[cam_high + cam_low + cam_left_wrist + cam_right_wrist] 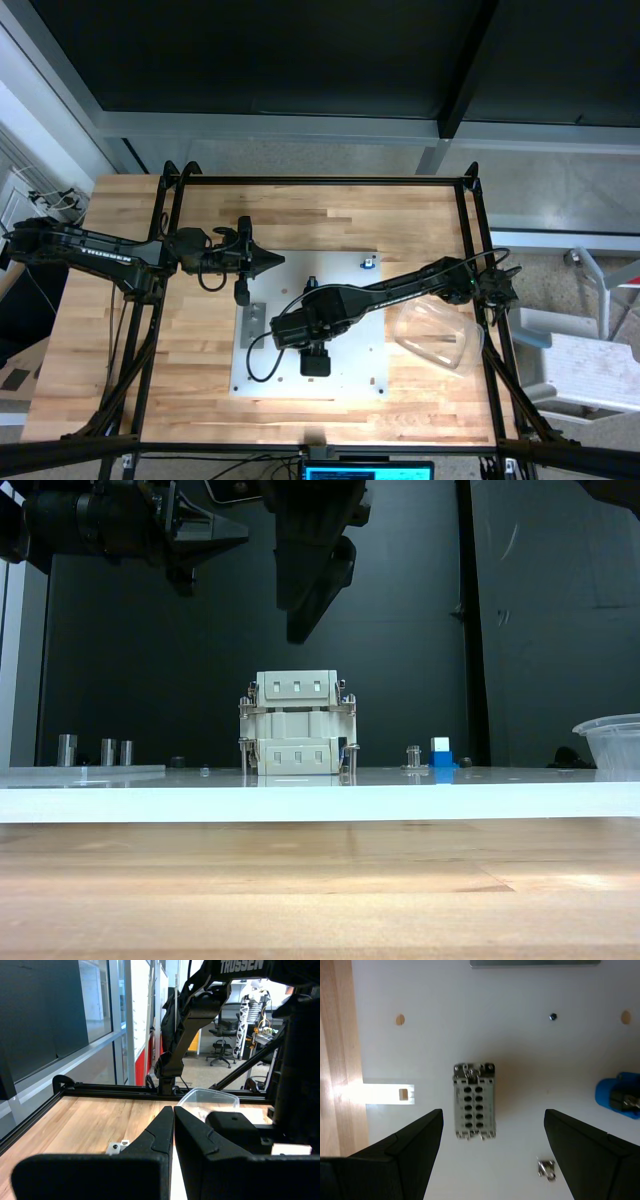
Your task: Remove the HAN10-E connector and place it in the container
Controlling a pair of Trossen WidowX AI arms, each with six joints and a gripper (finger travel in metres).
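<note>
Right wrist view: right hand [492,1120] spread above HAN10-E connector [474,1101]; left hand [173,1110] closed at board [350,375] edge.

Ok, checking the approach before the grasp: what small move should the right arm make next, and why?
Probably lower the right gripper straight down: its jaws are open, and it hangs above the HAN10-E connector, which lies between them. The left gripper is shut, over the far-left corner of the board.

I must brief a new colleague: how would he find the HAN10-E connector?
On the white board, the HAN10-E connector stands under the open right hand; the shut left hand hovers at the board's far edge. Unlike its neighbours, it is a grey block with ten holes.
</note>
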